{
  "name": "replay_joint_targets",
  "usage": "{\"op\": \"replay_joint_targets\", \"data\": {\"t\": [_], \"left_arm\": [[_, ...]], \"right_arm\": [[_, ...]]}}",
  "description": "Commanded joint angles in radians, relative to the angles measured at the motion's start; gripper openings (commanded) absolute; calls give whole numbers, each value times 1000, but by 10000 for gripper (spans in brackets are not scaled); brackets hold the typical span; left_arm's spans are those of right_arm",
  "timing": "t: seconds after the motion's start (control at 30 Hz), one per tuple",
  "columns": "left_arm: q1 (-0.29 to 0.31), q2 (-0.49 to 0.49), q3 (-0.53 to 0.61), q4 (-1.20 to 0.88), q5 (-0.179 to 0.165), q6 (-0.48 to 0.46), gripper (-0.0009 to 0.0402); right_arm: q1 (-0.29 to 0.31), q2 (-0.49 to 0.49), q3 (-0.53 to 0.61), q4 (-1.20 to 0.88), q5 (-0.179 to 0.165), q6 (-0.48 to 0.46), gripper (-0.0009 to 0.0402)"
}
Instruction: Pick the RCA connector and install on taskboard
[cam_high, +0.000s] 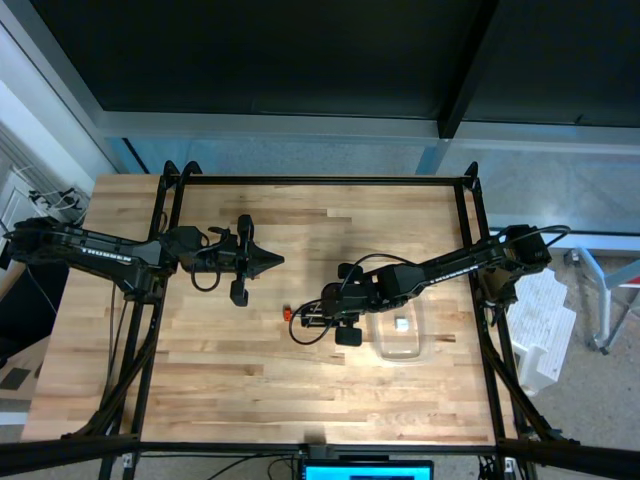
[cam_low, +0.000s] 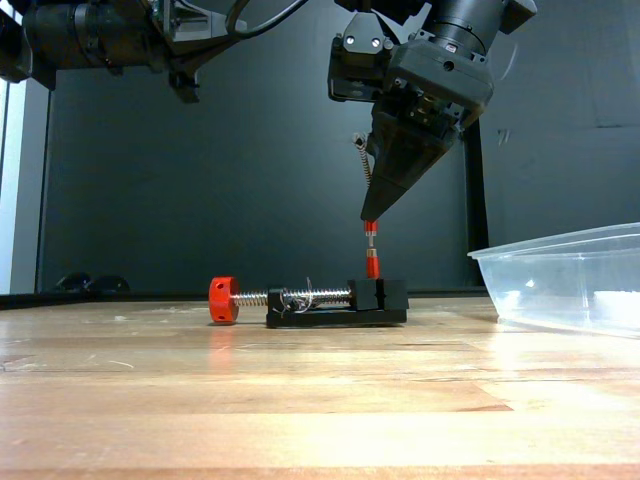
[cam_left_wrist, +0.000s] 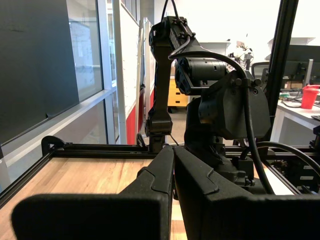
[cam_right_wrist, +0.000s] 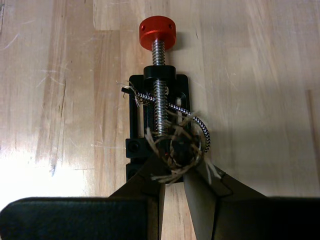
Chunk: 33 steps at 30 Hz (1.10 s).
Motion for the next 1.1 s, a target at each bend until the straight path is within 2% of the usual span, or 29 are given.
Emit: {"op": "replay_joint_targets", "data": {"t": [0.03,1.1], "left_arm": [[0,0,0,0,0,0,0],[0,0,0,0,0,0,0]], "right_arm": [[0,1,-2,4,-3,0,0],[-2,1,-58,67,-7,6,0]]}}
